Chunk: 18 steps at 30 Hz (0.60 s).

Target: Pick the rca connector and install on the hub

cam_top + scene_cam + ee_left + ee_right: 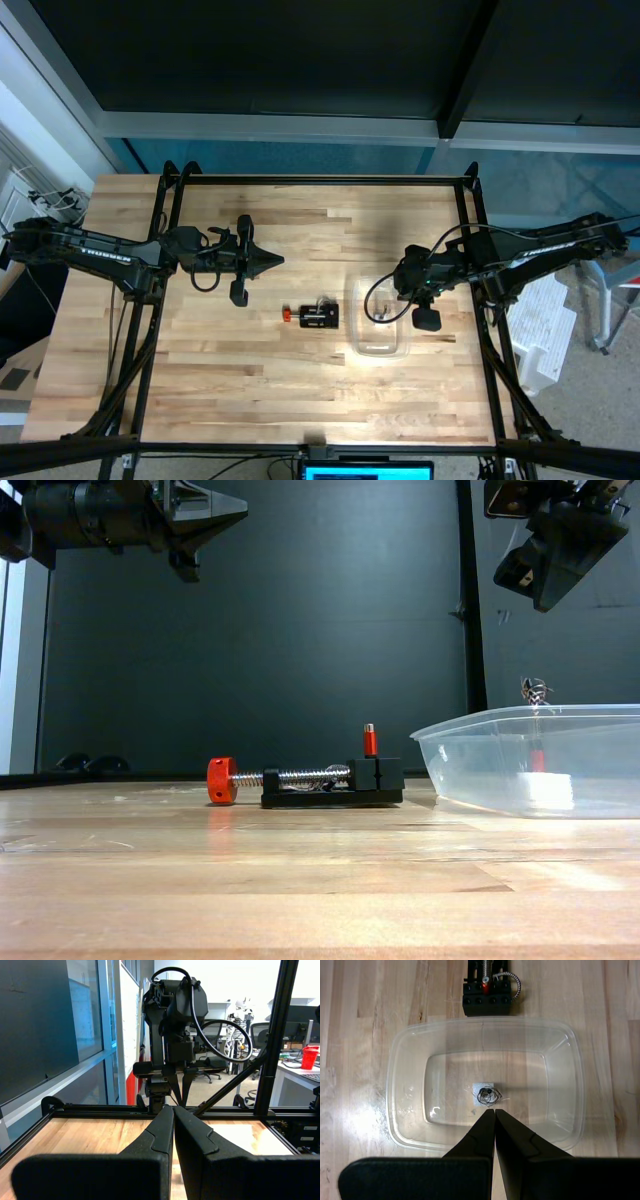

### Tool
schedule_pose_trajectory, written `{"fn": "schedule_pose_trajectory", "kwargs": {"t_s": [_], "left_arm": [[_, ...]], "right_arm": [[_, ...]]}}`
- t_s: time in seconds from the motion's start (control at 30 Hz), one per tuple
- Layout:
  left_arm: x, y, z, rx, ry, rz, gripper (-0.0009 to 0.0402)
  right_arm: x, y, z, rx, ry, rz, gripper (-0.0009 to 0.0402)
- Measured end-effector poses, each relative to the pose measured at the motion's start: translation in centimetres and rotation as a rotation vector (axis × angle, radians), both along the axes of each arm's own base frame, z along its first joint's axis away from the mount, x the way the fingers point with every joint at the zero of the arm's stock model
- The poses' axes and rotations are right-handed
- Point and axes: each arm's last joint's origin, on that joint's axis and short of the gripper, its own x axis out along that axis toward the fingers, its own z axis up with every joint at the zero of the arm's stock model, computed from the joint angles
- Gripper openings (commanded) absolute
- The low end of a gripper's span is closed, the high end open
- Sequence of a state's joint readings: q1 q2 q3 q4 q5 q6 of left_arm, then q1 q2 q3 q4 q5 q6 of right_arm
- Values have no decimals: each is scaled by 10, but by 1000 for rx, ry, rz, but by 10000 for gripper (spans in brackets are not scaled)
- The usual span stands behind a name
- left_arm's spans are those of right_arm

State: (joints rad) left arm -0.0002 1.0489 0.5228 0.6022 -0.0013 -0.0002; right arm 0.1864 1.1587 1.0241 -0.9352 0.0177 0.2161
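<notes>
RCA connector [384,319] sits inside a clear tray [380,352], almost under the right claw [428,319] when you look down from above. That claw hangs tip-down over the tray's right side. To its left, just beside the tray, lies the hub [321,317], a small black block with a red knob [286,314] at the end away from the tray. The left claw [272,260] is held level over the wooden table [200,380], well apart from the hub and pointing toward the right arm.

From table height, the right claw [547,598] is high above the tray [470,765], well clear of its rim. Below it the connector [538,760] shows as a red stub through the clear wall, with a tuft of dark wire poking above the rim. The hub [335,783] rests flat on the table just left of the tray, knob [221,780] outermost, with a small red pin [369,740] standing on top. The left claw [235,515] hangs high, out beyond the knob end.

On the left wrist camera, the left claw [173,1110] has its fingers pressed together with nothing between them, and the right arm [175,1020] is straight ahead.

On the right wrist camera, the right claw [495,1111] is pinched closed too, and empty. The connector [489,1095] lies just ahead of its tips, down on the tray [400,1060] floor on a white square [480,1086], untouched. The hub [487,997] lies beyond the tray's far rim.
</notes>
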Motion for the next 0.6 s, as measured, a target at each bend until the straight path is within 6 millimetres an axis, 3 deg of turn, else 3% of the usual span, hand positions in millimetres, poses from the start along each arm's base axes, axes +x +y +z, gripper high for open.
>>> {"fn": "schedule_pose_trajectory", "kwargs": {"t_s": [0.2,0.6], "left_arm": [[0,0,0,0,0,0,0],[0,0,0,0,0,0,0]], "right_arm": [[5,2,-6,-2,28,-5,31],[21,5,-26,-24,124,-35,151]]}}
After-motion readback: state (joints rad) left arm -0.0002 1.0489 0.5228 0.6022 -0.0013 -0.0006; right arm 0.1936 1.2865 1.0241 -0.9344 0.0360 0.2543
